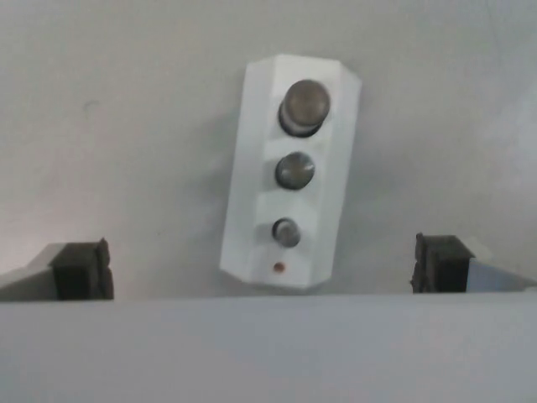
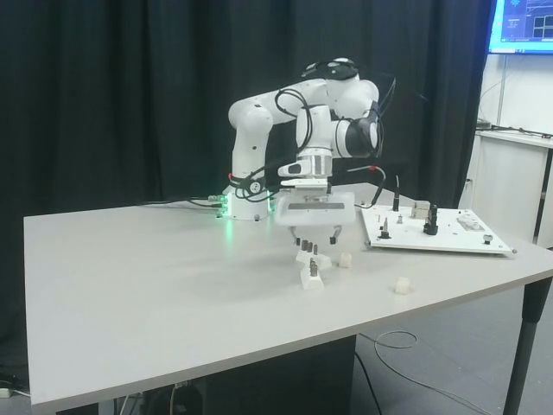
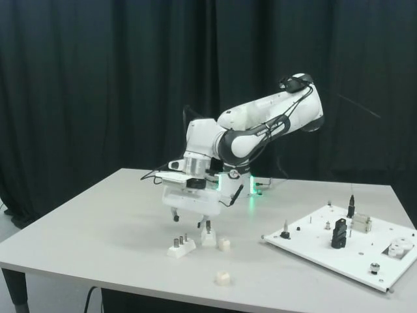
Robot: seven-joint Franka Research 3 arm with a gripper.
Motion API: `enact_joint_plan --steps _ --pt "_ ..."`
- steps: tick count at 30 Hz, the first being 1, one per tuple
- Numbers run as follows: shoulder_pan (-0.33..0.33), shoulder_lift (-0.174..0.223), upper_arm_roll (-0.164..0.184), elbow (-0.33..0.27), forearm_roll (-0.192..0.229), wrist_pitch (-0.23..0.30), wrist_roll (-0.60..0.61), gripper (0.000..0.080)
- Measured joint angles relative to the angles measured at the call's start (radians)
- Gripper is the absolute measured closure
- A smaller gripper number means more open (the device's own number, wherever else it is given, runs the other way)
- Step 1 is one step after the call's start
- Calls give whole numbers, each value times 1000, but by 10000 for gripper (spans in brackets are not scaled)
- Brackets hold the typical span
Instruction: Pick round peg 2.
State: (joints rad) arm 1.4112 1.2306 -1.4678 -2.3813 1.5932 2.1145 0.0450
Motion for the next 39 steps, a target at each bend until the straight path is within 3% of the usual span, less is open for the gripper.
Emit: enact_joint_plan --steps 22,39 --pt "-91 4 61 47 12 -30 -23 3" --pt "-144 19 70 82 12 -95 3 3"
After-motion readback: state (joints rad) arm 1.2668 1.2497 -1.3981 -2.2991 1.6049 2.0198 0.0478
